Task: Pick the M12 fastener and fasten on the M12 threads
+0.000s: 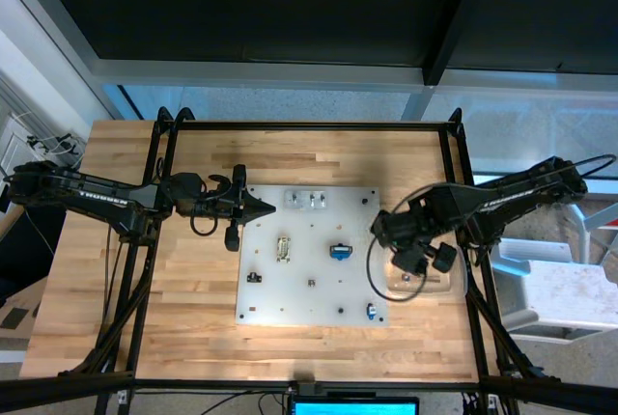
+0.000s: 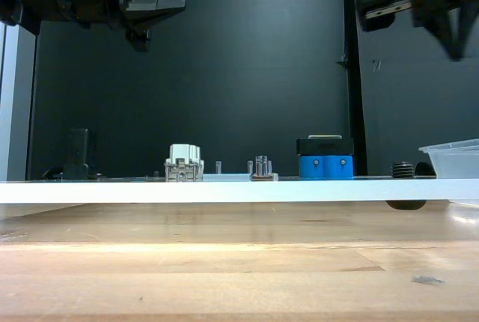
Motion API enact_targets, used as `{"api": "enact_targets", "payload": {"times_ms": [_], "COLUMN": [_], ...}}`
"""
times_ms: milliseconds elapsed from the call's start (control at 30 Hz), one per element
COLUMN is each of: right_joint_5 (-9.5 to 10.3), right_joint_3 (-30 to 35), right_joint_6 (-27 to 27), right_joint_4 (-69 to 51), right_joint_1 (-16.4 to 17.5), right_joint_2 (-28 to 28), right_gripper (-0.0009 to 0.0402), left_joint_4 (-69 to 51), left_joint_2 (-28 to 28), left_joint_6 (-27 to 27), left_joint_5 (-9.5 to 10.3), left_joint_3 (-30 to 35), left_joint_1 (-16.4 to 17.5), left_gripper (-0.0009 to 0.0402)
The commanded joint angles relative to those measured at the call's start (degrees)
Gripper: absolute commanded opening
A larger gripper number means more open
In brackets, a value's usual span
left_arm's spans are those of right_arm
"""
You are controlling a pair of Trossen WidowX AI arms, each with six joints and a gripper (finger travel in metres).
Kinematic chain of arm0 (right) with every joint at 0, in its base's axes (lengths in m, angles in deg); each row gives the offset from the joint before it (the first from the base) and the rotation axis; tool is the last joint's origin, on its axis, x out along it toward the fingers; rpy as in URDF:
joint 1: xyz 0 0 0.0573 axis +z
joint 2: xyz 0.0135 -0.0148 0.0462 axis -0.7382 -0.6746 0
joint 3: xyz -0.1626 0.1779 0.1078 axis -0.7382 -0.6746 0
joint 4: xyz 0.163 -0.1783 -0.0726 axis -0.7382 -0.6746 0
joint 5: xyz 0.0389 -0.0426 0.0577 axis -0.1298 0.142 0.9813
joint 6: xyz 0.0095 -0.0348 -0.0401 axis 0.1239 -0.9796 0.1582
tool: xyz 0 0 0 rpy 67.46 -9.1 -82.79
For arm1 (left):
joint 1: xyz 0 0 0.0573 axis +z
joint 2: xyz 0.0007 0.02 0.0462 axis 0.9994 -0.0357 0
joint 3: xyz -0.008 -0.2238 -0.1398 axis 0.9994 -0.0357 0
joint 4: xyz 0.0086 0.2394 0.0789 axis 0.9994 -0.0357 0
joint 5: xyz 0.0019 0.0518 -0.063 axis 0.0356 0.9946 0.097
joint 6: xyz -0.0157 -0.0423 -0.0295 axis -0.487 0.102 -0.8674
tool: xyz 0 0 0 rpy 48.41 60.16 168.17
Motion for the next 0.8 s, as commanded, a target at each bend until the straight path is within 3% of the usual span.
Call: {"api": "enact_targets", "payload": {"times_ms": [33, 367, 800], "right_joint_5": [0.00, -0.52, -3.17], "right_joint_3": [-0.1, -5.2, -14.5], "right_joint_6": [-0.3, -4.0, -5.2], "right_joint_4": [-0.3, 1.8, 10.2], "right_joint_1": [2.3, 7.9, 12.0], "right_joint_2": [-0.7, -0.8, -0.8], "right_gripper": [0.0000, 0.0005, 0.0099], "left_joint_4": [0.0, 0.0, 0.0], "left_joint_2": [0.0, 0.0, 0.0], "left_joint_6": [0.0, 0.0, 0.0], "left_joint_5": [-0.02, -0.02, -0.02], "left_joint_3": [0.0, 0.0, 0.0], "left_joint_1": [0.0, 0.0, 0.0], "left_gripper": [0.0000, 0.0000, 0.0000]}}
